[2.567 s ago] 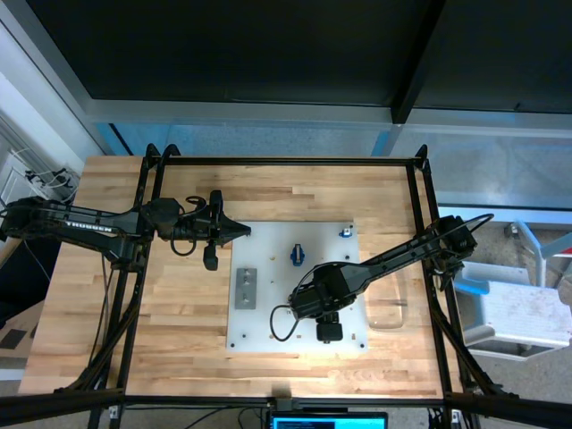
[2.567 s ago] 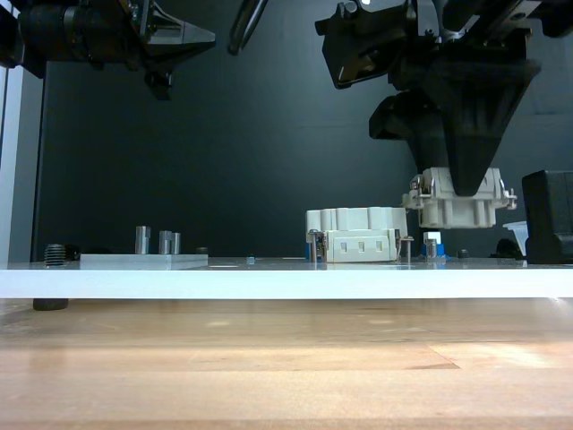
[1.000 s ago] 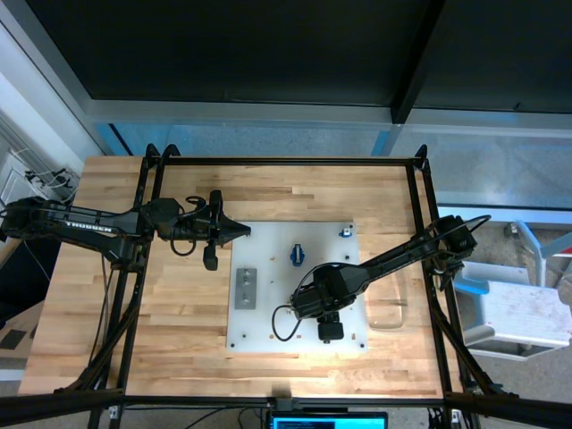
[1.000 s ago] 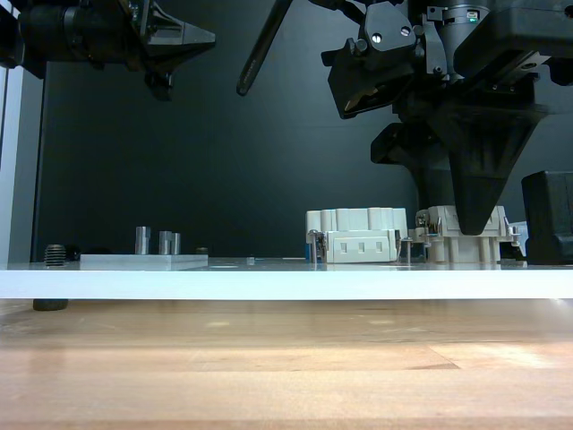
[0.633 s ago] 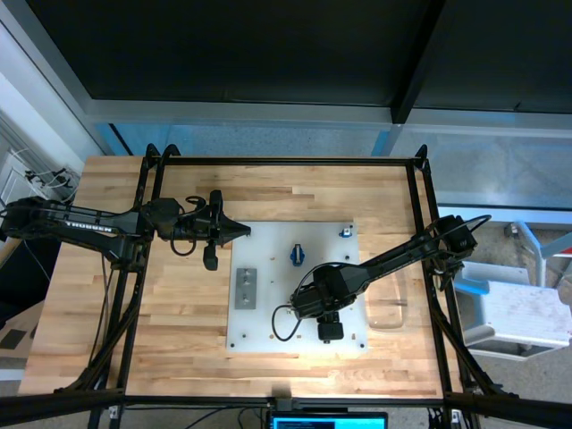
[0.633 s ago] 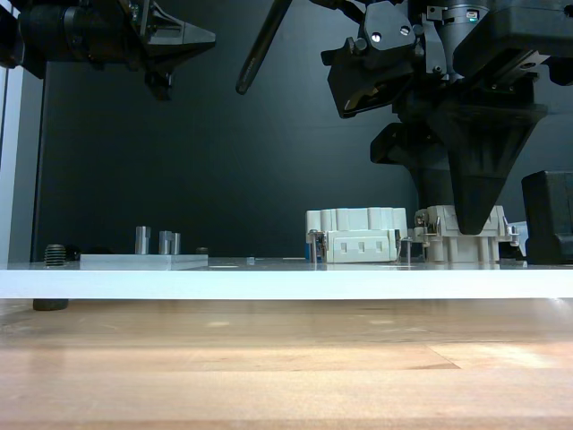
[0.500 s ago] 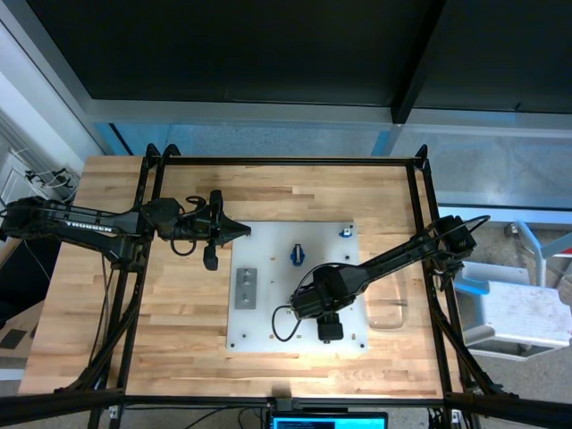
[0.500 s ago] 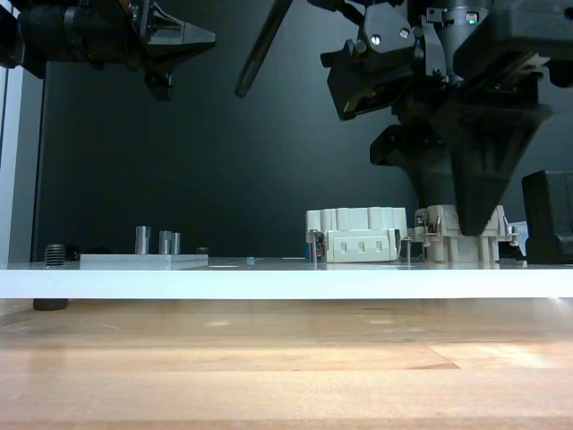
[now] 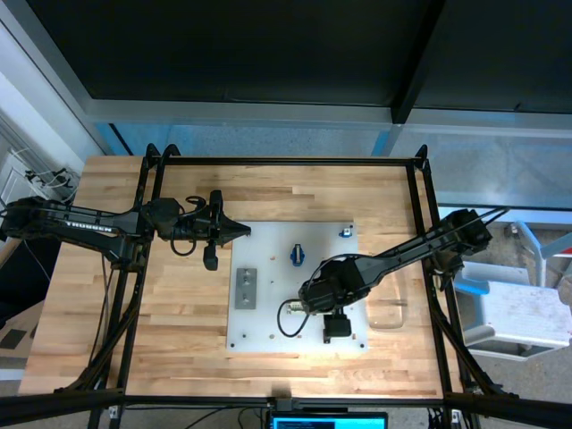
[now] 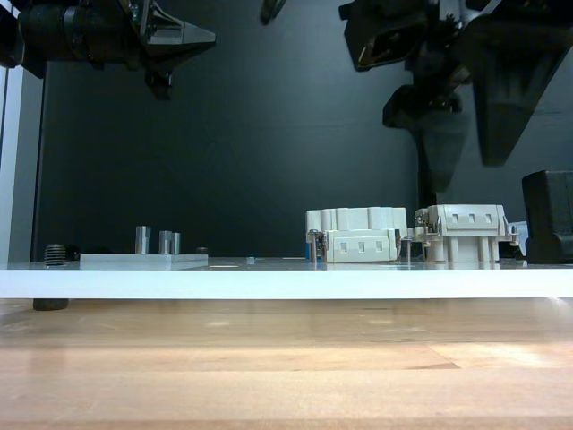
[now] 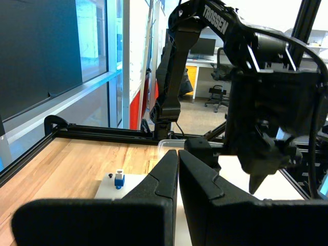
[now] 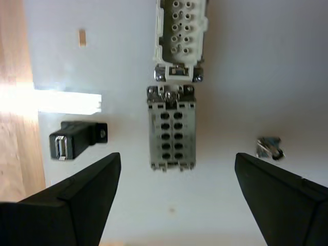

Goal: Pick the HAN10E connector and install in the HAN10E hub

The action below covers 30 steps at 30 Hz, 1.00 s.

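The HAN10E connector (image 12: 171, 128), a cream block with ten holes, lies flat on the white board (image 12: 266, 61). It rests end to end against the HAN10E hub (image 12: 179, 31), not inside it. In the low view the connector (image 10: 461, 235) stands just right of the hub (image 10: 358, 235). My right gripper (image 10: 466, 175) hangs open above the connector, holding nothing, its fingers (image 12: 77, 205) spread wide on either side. My left gripper (image 9: 239, 231) is parked high at the board's far-left corner, shut and empty. From above, the right gripper (image 9: 315, 299) hides both parts.
A grey metal block (image 9: 246, 288) with two posts sits on the board's left side. A blue piece (image 9: 296, 255) stands farther back. A small black part (image 12: 77, 139) and a loose screw (image 12: 267, 146) flank the connector. A clear tray (image 9: 389, 304) lies right of the board.
The right gripper lowered the connector onto the board beside the hub, then opened and rose clear of it. The left arm stayed still.
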Each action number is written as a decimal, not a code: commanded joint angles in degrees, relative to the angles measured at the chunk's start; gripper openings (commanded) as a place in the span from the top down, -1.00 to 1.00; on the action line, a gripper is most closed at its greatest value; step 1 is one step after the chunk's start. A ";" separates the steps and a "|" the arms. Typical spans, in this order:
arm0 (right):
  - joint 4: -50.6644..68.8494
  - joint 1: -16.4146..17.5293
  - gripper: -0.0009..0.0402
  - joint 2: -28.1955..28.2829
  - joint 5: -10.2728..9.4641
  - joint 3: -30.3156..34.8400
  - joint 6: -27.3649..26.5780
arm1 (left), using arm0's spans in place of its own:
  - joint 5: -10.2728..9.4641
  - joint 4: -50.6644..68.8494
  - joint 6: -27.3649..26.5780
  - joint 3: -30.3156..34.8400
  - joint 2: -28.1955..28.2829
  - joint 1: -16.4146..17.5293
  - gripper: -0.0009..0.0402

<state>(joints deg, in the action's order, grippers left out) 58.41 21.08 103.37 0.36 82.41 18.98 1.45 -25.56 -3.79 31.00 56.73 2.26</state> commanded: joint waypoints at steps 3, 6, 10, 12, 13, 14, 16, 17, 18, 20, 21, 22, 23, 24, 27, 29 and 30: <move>0.83 0.04 -0.65 -3.37 0.07 0.13 0.04 | 0.02 0.00 0.02 0.00 0.00 0.00 0.96; 0.87 0.07 -0.66 -4.90 0.11 0.13 0.02 | 0.02 0.02 0.02 0.00 0.00 0.02 0.96; 0.90 0.07 -0.65 -6.03 0.11 0.13 0.02 | 0.02 -0.02 0.02 0.00 0.00 0.00 0.96; 0.90 0.04 -0.65 -6.16 0.11 0.13 0.02 | 0.02 0.02 0.02 0.00 0.00 0.02 0.96; 0.90 0.07 -0.65 -6.16 0.11 0.13 0.02 | 0.02 0.02 0.02 0.00 0.00 0.00 0.96; 0.92 0.04 -0.65 -6.16 0.09 0.13 0.00 | 0.02 0.02 0.02 0.00 0.00 0.00 0.96; 0.92 0.07 -0.65 -6.19 0.11 0.13 0.02 | 0.02 0.00 0.02 0.00 0.00 0.00 0.96; 0.90 0.04 -0.65 -6.19 0.09 0.13 0.02 | 0.02 -0.02 0.02 0.00 0.00 0.00 0.96; 0.90 0.07 -0.65 -6.19 0.11 0.13 0.00 | 0.02 0.00 0.02 0.00 0.00 0.00 0.96; 0.90 0.07 -0.65 -6.19 0.11 0.13 0.00 | 0.02 0.02 0.02 0.00 0.00 0.02 0.96; 0.87 0.04 -0.65 -6.19 0.11 0.13 0.00 | 0.02 0.02 0.02 0.00 0.00 0.00 0.96; 0.90 0.04 -0.65 -6.19 0.11 0.13 0.00 | 0.02 0.00 0.02 0.00 0.00 0.00 0.96; 0.90 0.07 -0.65 -6.19 0.09 0.13 0.00 | 0.02 0.00 0.02 0.00 0.00 0.00 0.96; 0.90 0.04 -0.65 -6.19 0.09 0.13 -0.02 | 0.02 0.00 0.02 0.00 0.00 0.00 0.96; 0.90 0.07 -0.65 -6.19 0.09 0.13 -0.02 | 0.02 0.02 0.02 0.00 0.00 0.02 0.96; 0.90 0.07 -0.65 -6.19 0.09 0.13 0.00 | 0.02 0.00 0.02 0.00 0.00 0.00 0.96; 0.90 0.04 -0.65 -6.19 0.09 0.13 0.00 | 0.02 0.00 0.02 0.00 0.00 0.02 0.96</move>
<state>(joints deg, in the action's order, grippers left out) 59.31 21.12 97.14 0.43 82.50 18.98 1.48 -25.54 -3.77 30.98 56.73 2.26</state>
